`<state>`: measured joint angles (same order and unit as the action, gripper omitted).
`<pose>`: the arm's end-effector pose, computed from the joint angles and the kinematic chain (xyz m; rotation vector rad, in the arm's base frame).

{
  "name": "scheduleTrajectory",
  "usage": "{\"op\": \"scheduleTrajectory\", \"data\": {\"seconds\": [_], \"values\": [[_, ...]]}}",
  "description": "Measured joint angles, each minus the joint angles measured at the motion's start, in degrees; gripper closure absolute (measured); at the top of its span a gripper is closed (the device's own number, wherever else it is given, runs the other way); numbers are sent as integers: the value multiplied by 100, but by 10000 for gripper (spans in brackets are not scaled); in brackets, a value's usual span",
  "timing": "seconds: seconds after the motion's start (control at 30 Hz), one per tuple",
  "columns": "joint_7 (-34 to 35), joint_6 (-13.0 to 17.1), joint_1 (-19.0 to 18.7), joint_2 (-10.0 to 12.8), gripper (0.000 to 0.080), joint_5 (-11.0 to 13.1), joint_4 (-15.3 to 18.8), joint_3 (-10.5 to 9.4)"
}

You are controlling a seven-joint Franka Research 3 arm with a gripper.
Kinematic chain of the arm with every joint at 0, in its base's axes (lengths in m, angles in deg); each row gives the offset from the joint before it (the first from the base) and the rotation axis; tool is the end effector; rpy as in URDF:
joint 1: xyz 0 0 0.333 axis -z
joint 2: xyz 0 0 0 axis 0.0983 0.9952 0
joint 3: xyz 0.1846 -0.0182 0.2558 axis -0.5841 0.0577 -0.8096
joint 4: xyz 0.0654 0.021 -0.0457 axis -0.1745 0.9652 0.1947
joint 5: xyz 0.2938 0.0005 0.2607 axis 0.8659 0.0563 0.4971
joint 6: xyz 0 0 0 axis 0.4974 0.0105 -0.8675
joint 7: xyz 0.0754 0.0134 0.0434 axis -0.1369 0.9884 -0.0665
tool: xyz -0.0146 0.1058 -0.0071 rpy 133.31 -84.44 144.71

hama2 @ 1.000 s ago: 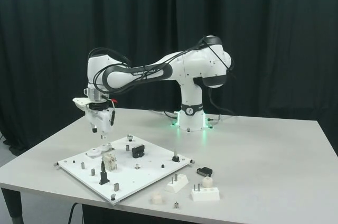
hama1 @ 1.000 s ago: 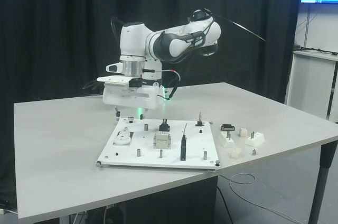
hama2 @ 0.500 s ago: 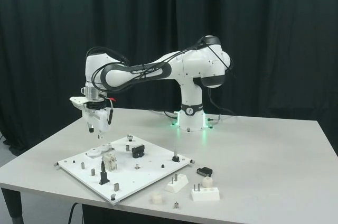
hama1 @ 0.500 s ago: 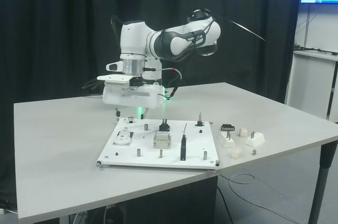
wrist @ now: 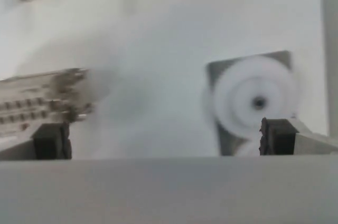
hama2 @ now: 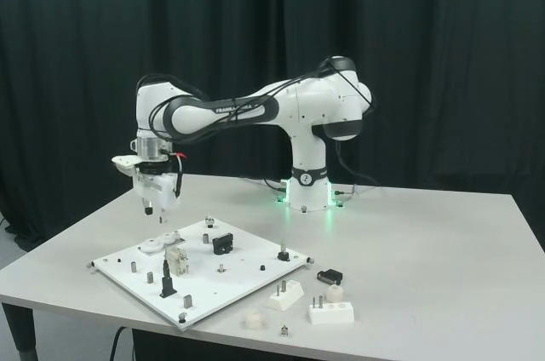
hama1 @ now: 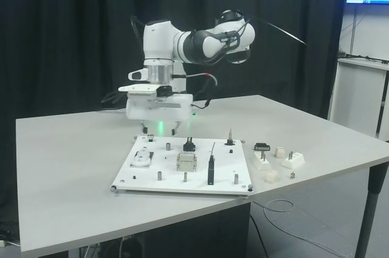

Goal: Pick BNC.

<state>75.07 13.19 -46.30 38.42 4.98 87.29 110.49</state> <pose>0.5215 -0.2885 0.3058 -2.3128 2.0308 -0.1408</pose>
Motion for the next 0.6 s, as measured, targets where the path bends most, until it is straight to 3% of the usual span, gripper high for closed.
{"op": "scheduleTrajectory", "data": {"seconds": [0.6], "values": [[826,-608,-635,-9,3,65,-531,174]]}}
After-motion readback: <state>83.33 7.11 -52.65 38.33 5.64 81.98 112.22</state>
